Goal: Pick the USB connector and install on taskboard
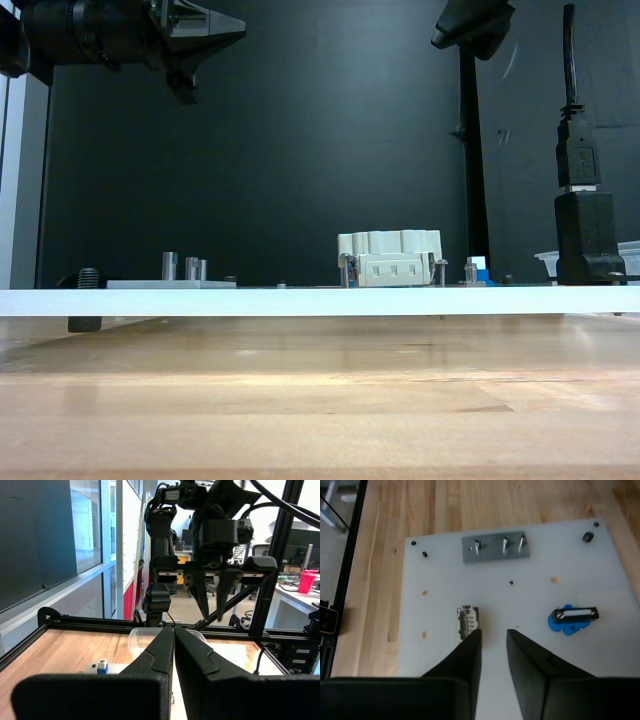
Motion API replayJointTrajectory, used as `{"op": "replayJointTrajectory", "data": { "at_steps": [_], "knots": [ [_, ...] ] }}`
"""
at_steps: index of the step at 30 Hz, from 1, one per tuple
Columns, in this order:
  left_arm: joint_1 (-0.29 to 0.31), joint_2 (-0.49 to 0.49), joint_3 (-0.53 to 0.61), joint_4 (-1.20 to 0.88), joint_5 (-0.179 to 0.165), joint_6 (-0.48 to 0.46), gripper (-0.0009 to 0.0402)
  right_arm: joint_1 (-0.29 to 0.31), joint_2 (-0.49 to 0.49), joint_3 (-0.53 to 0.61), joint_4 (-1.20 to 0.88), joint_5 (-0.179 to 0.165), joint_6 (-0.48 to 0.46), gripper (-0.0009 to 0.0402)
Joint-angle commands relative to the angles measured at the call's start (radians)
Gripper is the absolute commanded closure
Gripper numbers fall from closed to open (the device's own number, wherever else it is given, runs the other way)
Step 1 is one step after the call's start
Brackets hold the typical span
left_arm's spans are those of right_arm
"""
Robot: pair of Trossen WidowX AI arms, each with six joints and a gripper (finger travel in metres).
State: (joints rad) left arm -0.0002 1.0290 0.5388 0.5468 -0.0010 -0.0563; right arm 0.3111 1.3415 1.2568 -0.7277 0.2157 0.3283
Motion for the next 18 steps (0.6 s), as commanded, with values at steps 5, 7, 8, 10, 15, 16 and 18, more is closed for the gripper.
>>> {"op": "replayJointTrajectory", "data": {
  "at_steps": [5,7,8,10,15,16,18],
  "knots": [
    [0.0,0.0,0.0,0.0,0.0,0.0,0.0393,-0.088,-0.076,-0.1,0.141,-0.011,-0.093,0.0389],
    [0.0,0.0,0.0,0.0,0.0,0.0,0.0393,-0.114,-0.094,-0.127,0.196,-0.038,-0.119,0.039],
    [0.0,0.0,0.0,0.0,0.0,0.0,0.0393,-0.127,-0.101,-0.139,0.22,-0.056,-0.129,0.0392],
    [0.0,0.0,0.0,0.0,0.0,0.0,0.0393,-0.15,-0.113,-0.161,0.262,-0.077,-0.146,0.0394],
    [0.0,0.0,0.0,0.0,0.0,0.0,0.0393,-0.19,-0.144,-0.216,0.366,-0.082,-0.196,0.0393],
    [0.0,0.0,0.0,0.0,0.0,0.0,0.0393,-0.199,-0.149,-0.223,0.382,-0.087,-0.208,0.0393],
    [0.0,0.0,0.0,0.0,0.0,0.0,0.0393,-0.214,-0.158,-0.236,0.415,-0.096,-0.228,0.0393]
  ]
}}
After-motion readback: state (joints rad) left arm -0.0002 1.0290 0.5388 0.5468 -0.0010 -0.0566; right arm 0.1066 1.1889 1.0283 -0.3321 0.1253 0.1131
